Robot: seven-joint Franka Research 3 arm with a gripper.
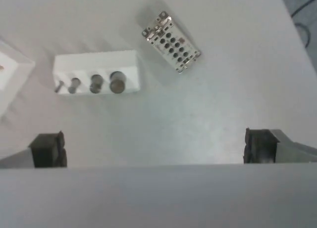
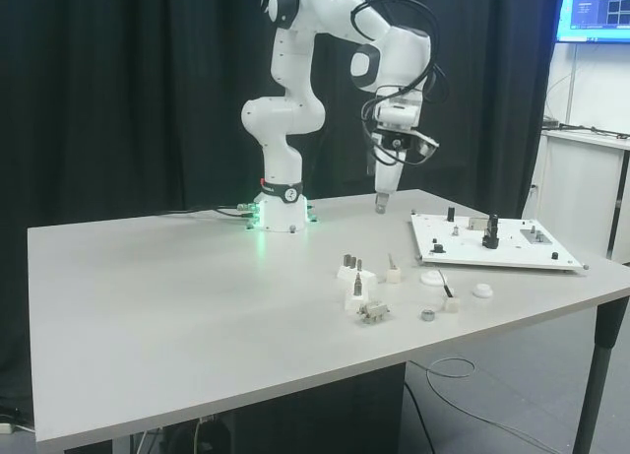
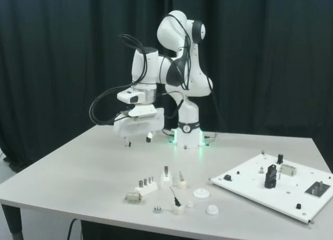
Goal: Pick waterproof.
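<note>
Left to right in the wrist view: white block holding four metal pins; multi-pin connector, taken here to be the waterproof part, lying flat on the worktop just beside the block. The gripper hangs high above with fingers spread wide, holding nothing. Risks: descending on the block instead of the connector; fingers not turned to the connector's skewed axis, nudging it aside.

No text, label, brand, number or sign can be read in any of the three views. The wall screen at the edge of the first room view shows lines of content, but they are too small to make out.
</note>
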